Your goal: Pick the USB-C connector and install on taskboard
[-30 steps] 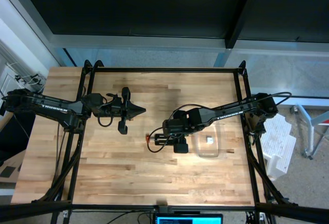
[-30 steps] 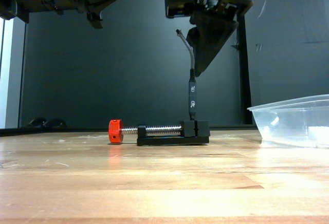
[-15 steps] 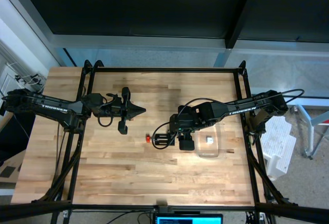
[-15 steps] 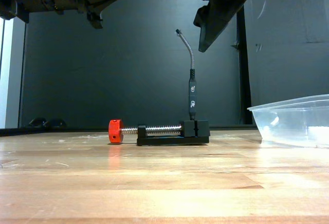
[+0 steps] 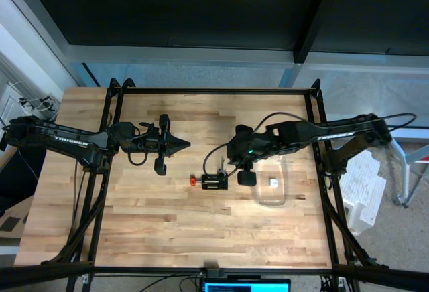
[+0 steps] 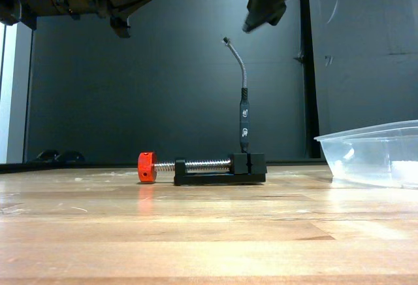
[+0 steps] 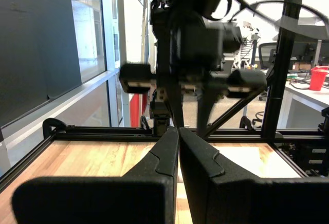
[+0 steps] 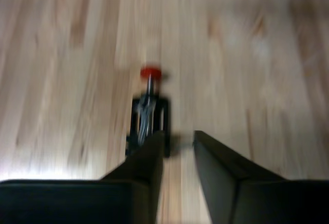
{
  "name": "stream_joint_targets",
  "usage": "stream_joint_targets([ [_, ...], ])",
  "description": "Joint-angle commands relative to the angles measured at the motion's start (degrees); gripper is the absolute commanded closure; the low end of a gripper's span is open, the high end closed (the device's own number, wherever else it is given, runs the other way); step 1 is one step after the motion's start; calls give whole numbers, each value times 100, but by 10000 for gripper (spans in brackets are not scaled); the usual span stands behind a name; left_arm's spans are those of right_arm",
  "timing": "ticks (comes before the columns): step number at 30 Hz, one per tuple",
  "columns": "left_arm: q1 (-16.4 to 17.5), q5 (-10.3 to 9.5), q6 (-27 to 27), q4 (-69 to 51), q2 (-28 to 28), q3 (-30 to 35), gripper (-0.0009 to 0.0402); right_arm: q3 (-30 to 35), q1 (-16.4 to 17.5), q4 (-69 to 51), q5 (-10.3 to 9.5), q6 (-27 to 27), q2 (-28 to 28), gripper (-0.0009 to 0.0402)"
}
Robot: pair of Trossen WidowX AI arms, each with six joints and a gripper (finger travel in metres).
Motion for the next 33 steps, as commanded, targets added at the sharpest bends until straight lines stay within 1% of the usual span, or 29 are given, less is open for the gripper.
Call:
stream_joint_targets([
  [1, 0, 0, 2, -4, 0, 2, 393, -564, -72, 850, 2, -94, -411, 385],
  [2, 2, 0, 2, -4, 0, 2, 393, -748, -107, 1132, 0, -153, -525, 399],
  [5, 0, 0, 2, -4, 0, 2, 393, -1296, -210, 1996, -4, -173, -848, 387],
  [8, 0, 0, 2, -4, 0, 2, 393, -1792, -273, 2863, -2, -225, -1158, 395],
  [12, 0, 0, 2, -4, 0, 2, 393, -2404, -407, 3989, -13, -304, -1497, 394],
  [15, 2, 0, 2, -4, 0, 2, 393, -2815, -501, 4673, -59, -302, -1714, 393],
  [21, 0, 0, 2, -4, 0, 2, 393, -3558, -509, 5954, -52, -243, -2074, 393],
  [24, 2, 0, 2, -4, 0, 2, 393, -3923, -511, 6583, -83, -219, -2205, 393],
  [26, 0, 0, 2, -4, 0, 2, 393, -4146, -516, 6948, -219, -149, -2262, 393],
  [27, 0, 0, 2, -4, 0, 2, 393, -4251, -516, 7099, -236, -142, -2280, 393],
  [29, 0, 0, 2, -2, 0, 2, 393, -4393, -540, 7272, -337, -120, -2319, 393],
  [31, 2, 0, 2, -4, 0, 2, 393, -4459, -584, 7289, -348, -13, -2367, 393],
  [33, 2, 0, 2, -4, 0, 2, 393, -4489, -590, 7291, -354, -33, -2387, 393],
])
